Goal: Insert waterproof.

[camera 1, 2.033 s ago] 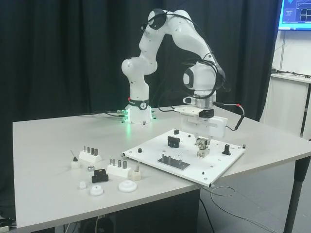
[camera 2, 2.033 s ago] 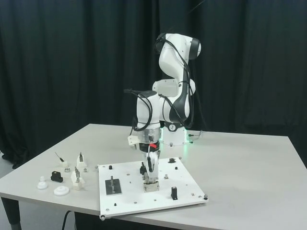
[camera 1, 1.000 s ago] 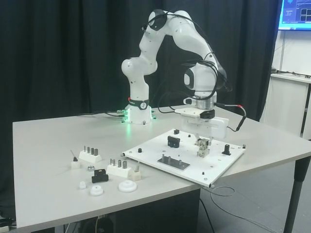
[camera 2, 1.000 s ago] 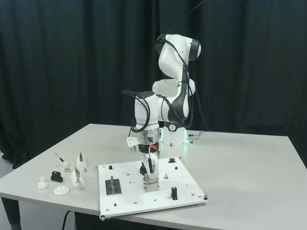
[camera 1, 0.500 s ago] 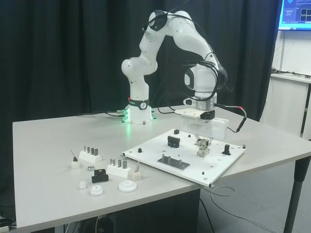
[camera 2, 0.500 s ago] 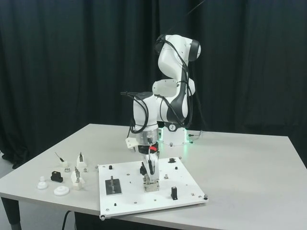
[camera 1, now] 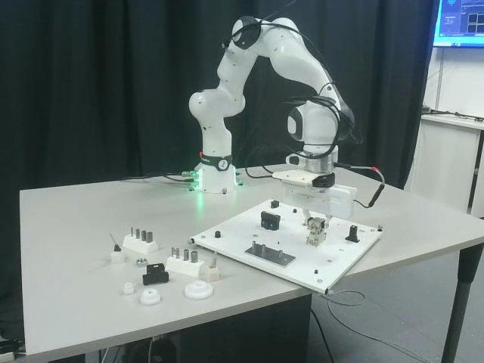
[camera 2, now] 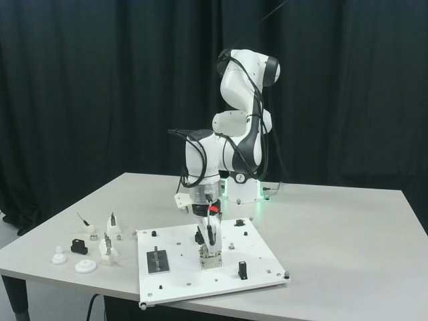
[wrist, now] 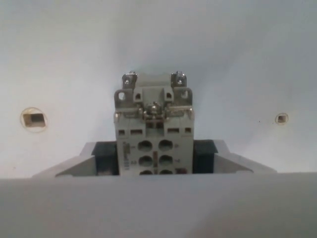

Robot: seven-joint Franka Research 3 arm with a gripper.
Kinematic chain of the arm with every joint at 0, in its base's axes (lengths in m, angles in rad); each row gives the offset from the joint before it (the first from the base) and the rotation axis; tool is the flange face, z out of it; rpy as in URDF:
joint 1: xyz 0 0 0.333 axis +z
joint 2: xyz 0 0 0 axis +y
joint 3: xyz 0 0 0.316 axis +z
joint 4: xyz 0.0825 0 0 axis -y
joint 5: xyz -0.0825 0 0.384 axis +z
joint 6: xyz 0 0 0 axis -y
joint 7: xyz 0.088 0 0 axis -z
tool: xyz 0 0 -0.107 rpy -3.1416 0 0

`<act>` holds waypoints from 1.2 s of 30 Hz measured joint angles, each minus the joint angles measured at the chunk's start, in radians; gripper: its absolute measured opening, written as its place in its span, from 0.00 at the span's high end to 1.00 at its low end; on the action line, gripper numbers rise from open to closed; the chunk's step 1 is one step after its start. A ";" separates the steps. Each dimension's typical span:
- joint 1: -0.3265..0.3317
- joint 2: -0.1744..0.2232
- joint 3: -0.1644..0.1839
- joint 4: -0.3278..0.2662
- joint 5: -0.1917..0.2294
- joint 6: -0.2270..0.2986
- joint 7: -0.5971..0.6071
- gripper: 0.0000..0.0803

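Observation:
The waterproof connector (wrist: 153,134) is a grey block with round pin holes and a metal latch. It stands upright in its screwed base on the white board (wrist: 59,59). My gripper (wrist: 154,159) is straight above it, and its black pads (wrist: 106,157) lie against both sides of the block. From the first room view, the gripper (camera 1: 313,224) reaches down onto the connector (camera 1: 312,236) near the board's right half. The second room view shows the gripper (camera 2: 209,242) over the connector (camera 2: 210,259) at the board's middle.
On the white board (camera 1: 234,242) sit a black block (camera 1: 269,220), a small black upright part (camera 1: 352,232) and a metal plate with pegs (camera 1: 268,252). Several loose white and black parts (camera 1: 155,273) lie on the grey table (camera 1: 68,227) to the left.
The wrist has turned and sunk slightly over the connector. The connector has stayed in the same spot on the board.

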 joint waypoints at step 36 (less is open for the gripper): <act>-0.012 -0.001 -0.011 0.101 -0.002 -0.108 0.040 0.01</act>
